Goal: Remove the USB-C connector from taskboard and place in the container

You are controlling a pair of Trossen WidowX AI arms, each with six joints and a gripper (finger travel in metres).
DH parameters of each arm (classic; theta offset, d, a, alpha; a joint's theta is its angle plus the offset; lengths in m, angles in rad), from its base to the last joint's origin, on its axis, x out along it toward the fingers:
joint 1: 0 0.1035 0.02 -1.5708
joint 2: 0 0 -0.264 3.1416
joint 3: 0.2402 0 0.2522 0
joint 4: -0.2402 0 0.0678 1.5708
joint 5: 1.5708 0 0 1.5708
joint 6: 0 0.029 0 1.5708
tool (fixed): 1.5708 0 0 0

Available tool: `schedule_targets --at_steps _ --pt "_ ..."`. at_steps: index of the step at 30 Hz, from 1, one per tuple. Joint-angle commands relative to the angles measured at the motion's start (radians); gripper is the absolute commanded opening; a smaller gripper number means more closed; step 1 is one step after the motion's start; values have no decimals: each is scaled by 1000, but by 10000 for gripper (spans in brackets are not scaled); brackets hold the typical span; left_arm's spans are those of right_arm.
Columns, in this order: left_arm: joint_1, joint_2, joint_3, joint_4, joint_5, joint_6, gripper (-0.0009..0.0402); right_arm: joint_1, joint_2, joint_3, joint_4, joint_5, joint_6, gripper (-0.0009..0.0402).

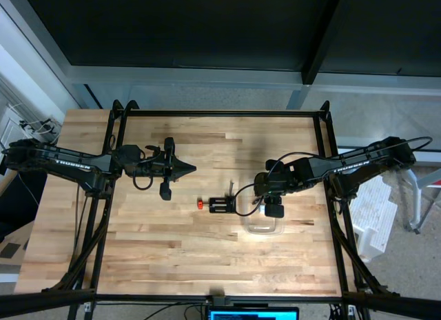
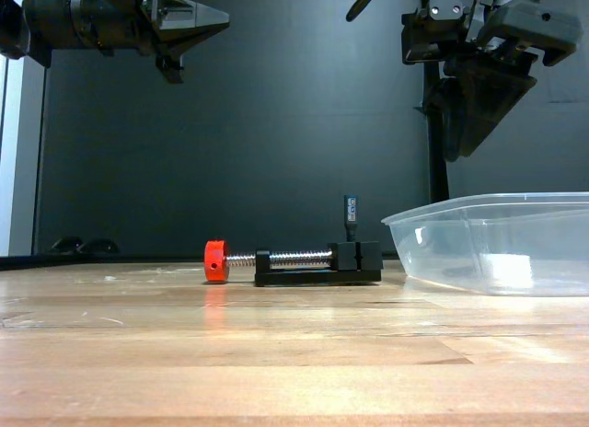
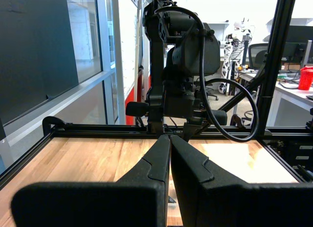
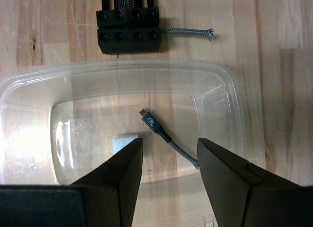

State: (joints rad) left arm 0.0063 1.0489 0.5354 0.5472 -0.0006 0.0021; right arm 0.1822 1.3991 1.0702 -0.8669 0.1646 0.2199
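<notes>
Above clear container [image 4: 146, 64], right end effector [image 4: 169, 145]; left end effector [image 3: 169, 139] aloft

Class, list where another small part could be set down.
Bare: container floor between cube, connector and the wall nearest the taskboard; table along the near edge. Crowded: under the open right gripper, where both lie. Left gripper hangs shut, left of the taskboard.

Left gripper [image 3: 169, 137] closed over table [image 3: 88, 158], right arm [image 3: 188, 51] beyond
</notes>
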Motion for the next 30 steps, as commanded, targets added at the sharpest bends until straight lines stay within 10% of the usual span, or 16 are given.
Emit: schedule_targets --at_steps 1,15,19,24,30 --pt "0 0 0 0 0 0 0 0 -25 0 59 -1 -1 148" --pt "0 0 0 0 0 0 0 -39 -211 -33 305 -22 -124 -5" --pt "0 0 0 0 0 0 0 -66 -250 -66 420 -36 -130 -1" --pt "0 0 0 0 0 0 0 -125 -285 -137 620 -141 -151 0" --pt "0 0 0 0 0 0 0 -145 -312 -198 763 -146 -187 0"
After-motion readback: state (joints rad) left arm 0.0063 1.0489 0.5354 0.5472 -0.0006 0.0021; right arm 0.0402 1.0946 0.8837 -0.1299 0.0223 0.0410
